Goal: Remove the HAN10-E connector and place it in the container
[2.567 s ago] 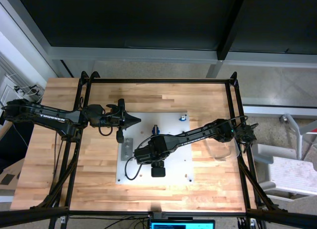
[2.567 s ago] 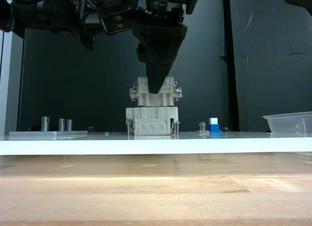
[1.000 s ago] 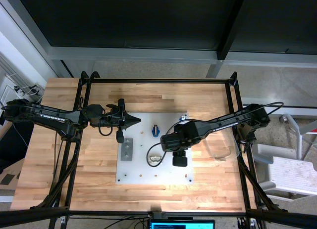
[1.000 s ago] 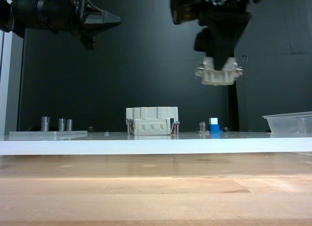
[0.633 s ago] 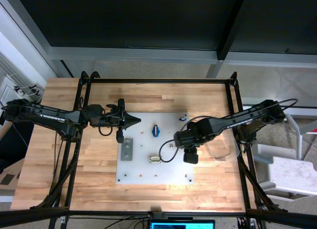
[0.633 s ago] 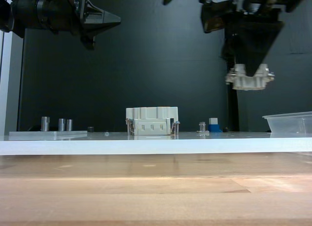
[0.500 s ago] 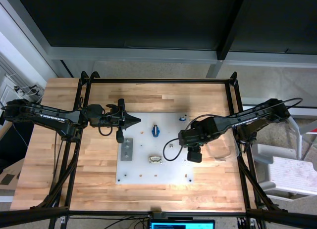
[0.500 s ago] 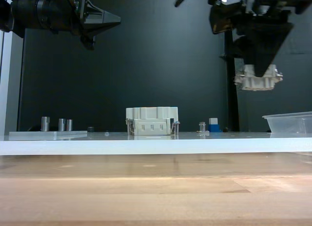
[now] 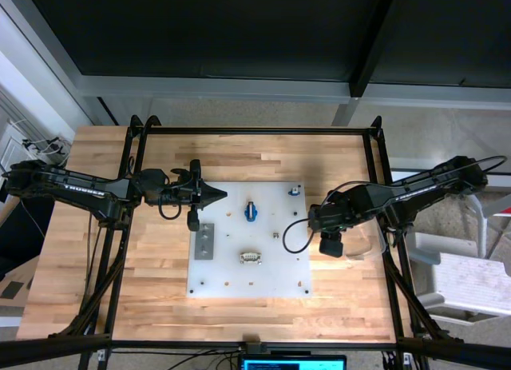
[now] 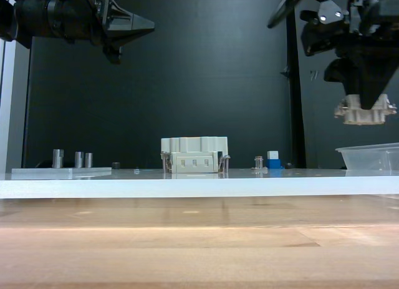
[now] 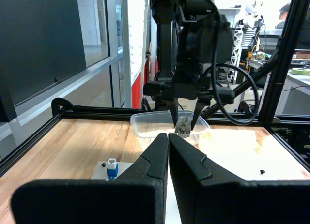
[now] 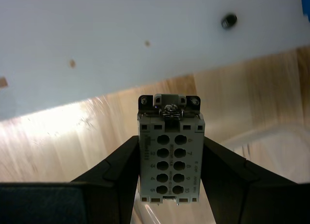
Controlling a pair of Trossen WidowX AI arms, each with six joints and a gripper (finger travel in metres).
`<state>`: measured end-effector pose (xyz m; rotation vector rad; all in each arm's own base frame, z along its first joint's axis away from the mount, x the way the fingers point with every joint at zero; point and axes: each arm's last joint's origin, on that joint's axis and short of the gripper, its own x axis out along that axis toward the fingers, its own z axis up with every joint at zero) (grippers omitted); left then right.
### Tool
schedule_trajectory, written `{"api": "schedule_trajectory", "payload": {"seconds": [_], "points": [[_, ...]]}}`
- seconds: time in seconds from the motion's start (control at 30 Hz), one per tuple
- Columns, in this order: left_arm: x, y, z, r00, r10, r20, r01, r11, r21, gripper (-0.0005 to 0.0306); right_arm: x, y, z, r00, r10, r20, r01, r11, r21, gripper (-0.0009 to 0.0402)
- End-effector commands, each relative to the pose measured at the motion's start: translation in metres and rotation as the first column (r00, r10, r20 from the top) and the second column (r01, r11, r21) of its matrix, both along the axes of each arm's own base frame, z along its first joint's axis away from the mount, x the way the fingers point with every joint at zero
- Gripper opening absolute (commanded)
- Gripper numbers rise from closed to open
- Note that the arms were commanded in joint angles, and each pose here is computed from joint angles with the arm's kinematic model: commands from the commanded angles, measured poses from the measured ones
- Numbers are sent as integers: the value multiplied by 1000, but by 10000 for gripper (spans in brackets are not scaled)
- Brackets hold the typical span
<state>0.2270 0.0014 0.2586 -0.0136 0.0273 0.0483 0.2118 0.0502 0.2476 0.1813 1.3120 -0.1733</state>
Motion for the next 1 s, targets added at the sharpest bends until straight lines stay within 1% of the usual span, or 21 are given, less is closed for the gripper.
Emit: {"api": "schedule_trajectory", "payload": {"seconds": [0.03, 0.4, 0.7, 0.8, 0.87, 1.0], "points": [[0, 0, 0, 1000, 0, 0, 0, 1000, 0, 0, -10, -2, -3, 1000, -17, -2, 17, 1000, 3, 64], [0, 0, 0, 1000, 0, 0, 0, 1000, 0, 0, -40, -10, -15, 999, -53, -6, 53, 999, 11, 64], [0, 0, 0, 1000, 0, 0, 0, 1000, 0, 0, -63, -18, -25, 994, -108, -30, 108, 994, 13, 64], [0, 0, 0, 1000, 0, -1, 0, 1000, 0, 0, -70, -19, -29, 993, -108, -44, 109, 994, 9, 64], [0, 0, 0, 1000, 0, 0, 0, 1000, 0, 0, -75, -20, -32, 993, -107, -49, 108, 994, 12, 64], [0, 0, 0, 1000, 0, -1, 0, 1000, 0, 0, -80, -21, -38, 993, -106, -56, 107, 994, 9, 64]]}}
